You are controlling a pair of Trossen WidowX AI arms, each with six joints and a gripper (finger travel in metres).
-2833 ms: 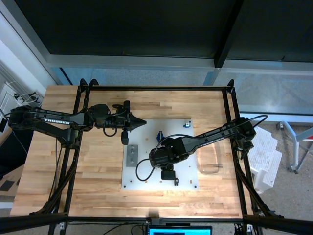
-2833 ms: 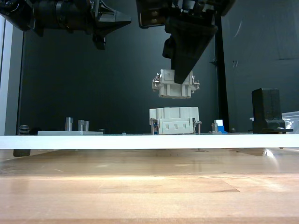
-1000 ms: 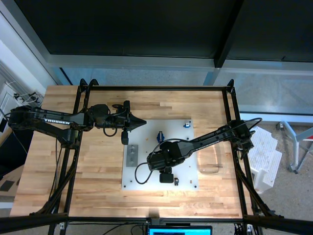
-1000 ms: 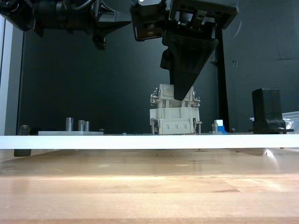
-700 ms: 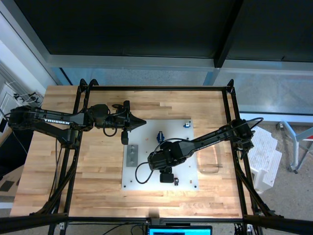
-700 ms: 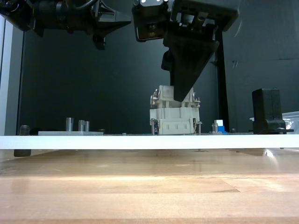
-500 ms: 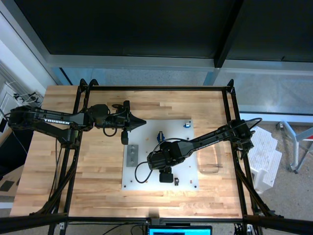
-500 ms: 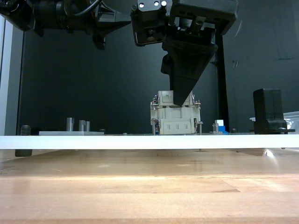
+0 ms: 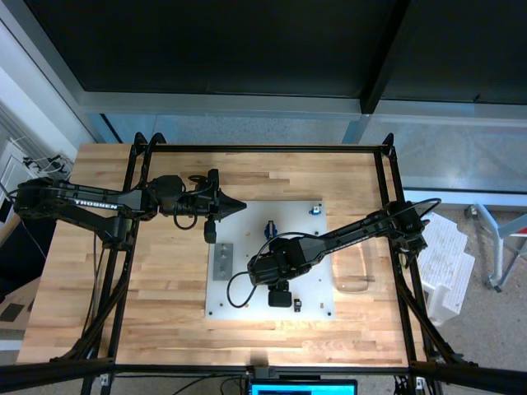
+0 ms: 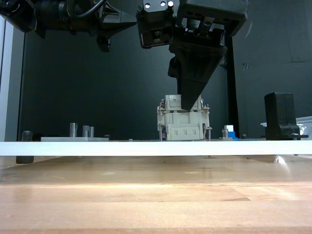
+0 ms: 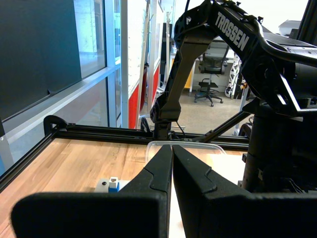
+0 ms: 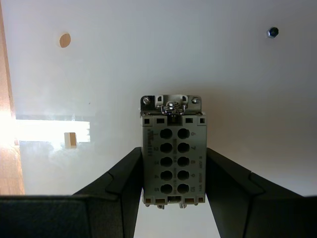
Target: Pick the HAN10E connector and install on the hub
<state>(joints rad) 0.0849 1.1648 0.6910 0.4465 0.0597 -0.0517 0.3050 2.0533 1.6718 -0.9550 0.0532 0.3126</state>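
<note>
The beige-grey HAN10E connector, with ten numbered holes in two rows and a silvery clamp at one end, sits squarely atop the hub on the white plate. The right gripper points straight down, fingers clamped on the connector's long sides. The left gripper, its tips pressed together, hangs level over the plate's far edge.

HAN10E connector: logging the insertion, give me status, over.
Right gripper shut on HAN10E connector. Connector sits level on the hub. Left gripper shut, parked high by the white plate's far-left corner. Nothing obstructing.
</note>
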